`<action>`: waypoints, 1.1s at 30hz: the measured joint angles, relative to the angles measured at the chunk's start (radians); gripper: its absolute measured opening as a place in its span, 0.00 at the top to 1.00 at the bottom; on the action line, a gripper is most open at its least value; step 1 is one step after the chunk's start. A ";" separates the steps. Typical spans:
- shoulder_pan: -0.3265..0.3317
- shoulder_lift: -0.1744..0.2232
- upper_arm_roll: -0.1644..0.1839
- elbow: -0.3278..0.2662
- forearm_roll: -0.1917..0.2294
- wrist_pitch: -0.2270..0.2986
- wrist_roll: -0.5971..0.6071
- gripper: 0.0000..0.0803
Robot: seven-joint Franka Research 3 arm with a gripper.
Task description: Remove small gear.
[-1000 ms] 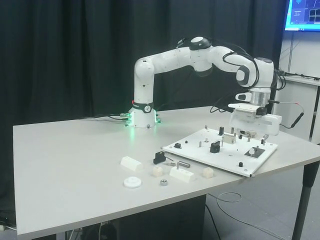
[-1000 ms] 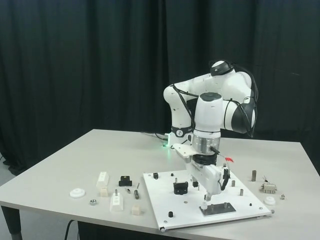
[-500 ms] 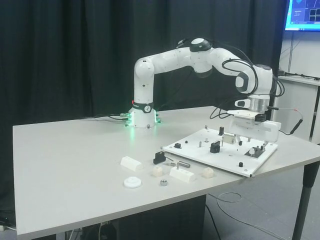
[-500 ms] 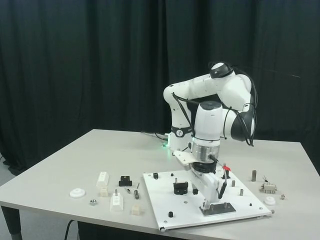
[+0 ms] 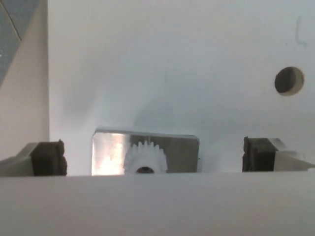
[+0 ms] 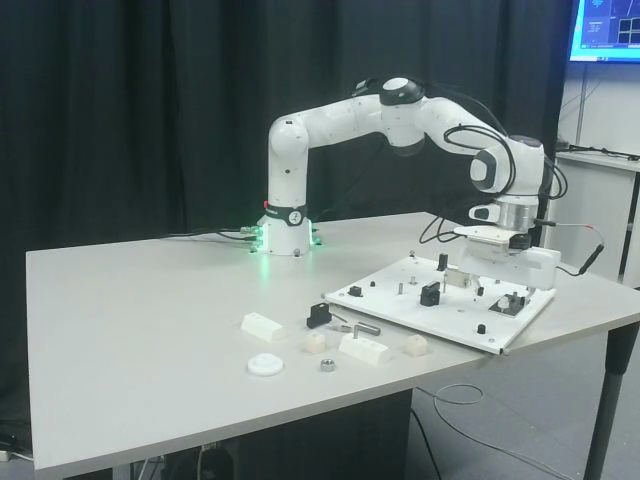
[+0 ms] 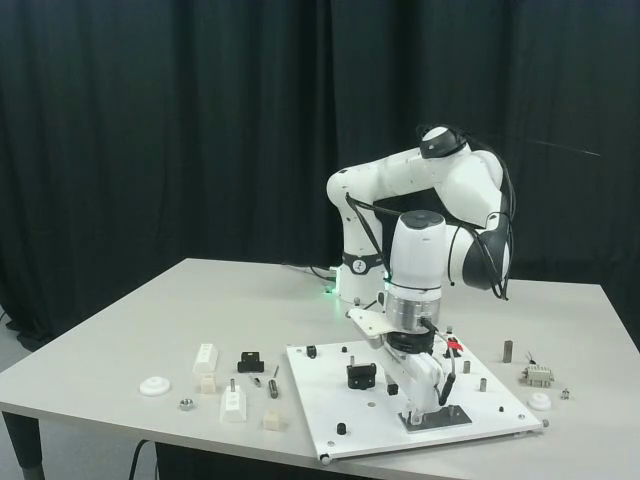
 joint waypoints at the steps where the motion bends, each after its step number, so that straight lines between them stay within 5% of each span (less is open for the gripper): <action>1: 0.000 0.000 0.001 0.000 0.000 0.001 0.000 0.00; 33: 0.002 0.005 0.025 0.000 -0.006 0.027 -0.007 0.00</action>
